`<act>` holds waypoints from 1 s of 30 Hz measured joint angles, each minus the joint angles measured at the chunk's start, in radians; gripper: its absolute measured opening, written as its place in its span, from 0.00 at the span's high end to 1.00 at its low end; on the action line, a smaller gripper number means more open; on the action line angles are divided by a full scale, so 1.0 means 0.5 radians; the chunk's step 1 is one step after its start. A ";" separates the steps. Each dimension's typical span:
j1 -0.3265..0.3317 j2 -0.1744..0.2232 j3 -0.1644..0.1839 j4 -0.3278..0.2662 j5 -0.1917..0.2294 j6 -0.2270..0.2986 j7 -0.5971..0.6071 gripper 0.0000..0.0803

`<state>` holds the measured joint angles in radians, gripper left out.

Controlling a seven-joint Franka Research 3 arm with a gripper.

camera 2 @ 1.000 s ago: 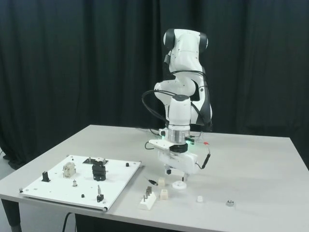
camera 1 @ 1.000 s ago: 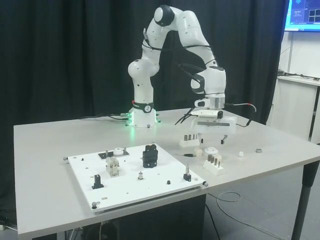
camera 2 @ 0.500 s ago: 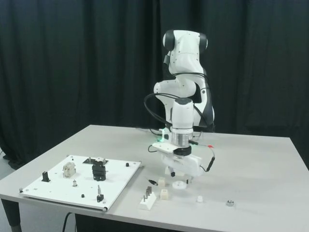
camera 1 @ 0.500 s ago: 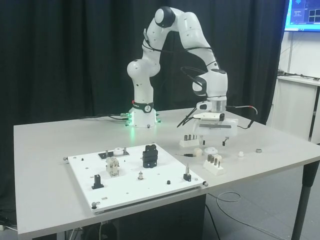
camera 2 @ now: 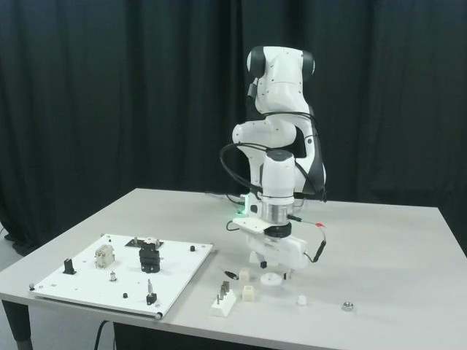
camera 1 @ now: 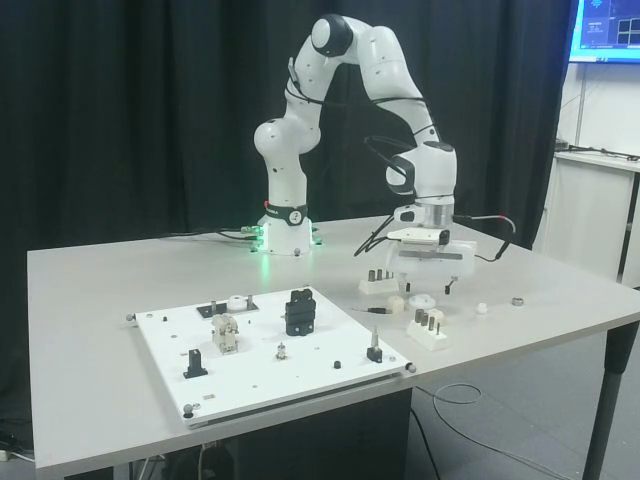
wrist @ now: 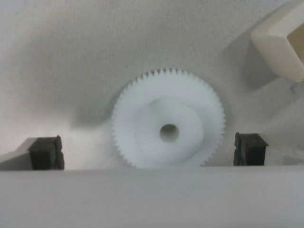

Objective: Pick large gear.

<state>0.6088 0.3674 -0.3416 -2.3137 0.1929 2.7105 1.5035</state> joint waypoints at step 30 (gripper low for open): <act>-0.032 0.050 0.009 0.000 -0.005 0.073 0.001 0.00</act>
<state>0.5926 0.3924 -0.3368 -2.3137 0.1906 2.7470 1.5040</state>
